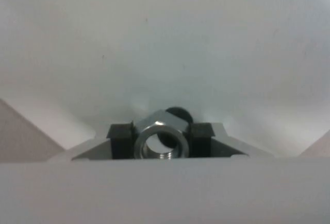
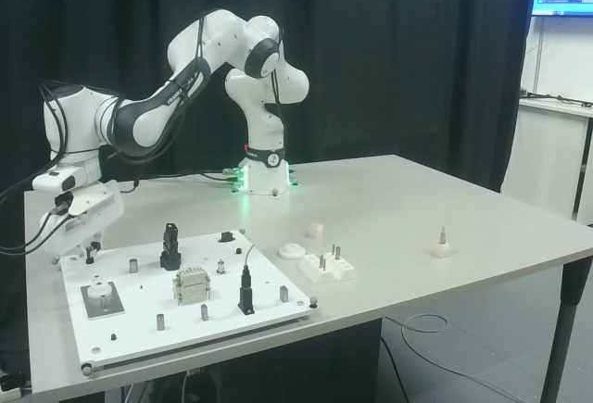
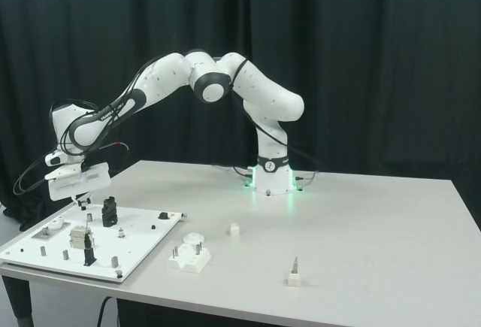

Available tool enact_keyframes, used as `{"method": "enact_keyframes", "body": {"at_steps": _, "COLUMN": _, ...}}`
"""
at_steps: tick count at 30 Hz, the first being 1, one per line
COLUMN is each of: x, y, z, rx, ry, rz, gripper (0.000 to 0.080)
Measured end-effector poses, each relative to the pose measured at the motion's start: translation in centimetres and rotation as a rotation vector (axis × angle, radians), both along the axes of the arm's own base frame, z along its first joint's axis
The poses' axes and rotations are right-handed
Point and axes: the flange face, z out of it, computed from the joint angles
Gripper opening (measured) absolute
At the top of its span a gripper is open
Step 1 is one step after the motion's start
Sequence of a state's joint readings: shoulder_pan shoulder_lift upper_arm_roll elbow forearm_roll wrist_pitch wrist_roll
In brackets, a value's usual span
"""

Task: Insert bolt 4.

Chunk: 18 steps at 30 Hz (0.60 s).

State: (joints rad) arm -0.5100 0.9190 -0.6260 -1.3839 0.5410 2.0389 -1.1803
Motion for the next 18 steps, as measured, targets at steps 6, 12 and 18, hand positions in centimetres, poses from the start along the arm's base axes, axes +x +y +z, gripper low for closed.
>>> {"method": "enact_keyframes", "body": {"at_steps": 6, "x": 0.32, "y": 0.04, "z": -0.03, "rx": -0.009, "ry": -0.010, "rz": -0.006, "gripper": 0.0224}}
{"method": "enact_keyframes", "body": {"at_steps": 12, "x": 0.42, "y": -0.05, "z": -0.05, "rx": -0.022, "ry": -0.013, "rz": -0.012, "gripper": 0.0224}}
{"method": "enact_keyframes", "body": {"at_steps": 18, "x": 0.41, "y": -0.13, "z": -0.07, "rx": -0.029, "ry": -0.012, "rz": -0.011, "gripper": 0.0224}}
